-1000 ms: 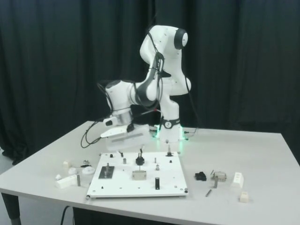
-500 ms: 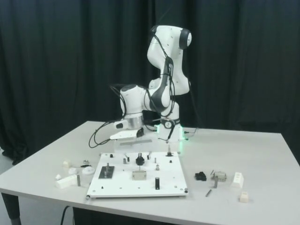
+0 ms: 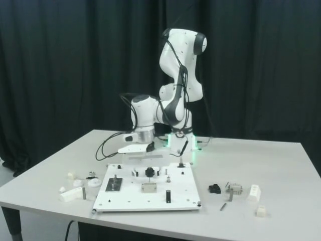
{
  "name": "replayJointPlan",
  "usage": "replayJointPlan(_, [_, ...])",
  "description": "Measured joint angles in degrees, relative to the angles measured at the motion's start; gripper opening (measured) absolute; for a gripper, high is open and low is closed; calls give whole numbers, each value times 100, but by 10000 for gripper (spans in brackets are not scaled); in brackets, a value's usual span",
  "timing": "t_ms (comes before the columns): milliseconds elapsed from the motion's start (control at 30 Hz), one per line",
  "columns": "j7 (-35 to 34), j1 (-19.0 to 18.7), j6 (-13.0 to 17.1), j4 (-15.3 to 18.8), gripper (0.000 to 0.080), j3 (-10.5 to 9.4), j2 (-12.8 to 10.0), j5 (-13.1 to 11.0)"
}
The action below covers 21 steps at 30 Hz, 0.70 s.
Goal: Remove square peg 1.
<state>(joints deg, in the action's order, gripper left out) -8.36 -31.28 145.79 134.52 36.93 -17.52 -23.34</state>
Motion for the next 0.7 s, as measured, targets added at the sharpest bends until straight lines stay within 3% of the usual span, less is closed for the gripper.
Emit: replayJointPlan(700, [-31, 17, 165, -48, 800, -218, -277, 0])
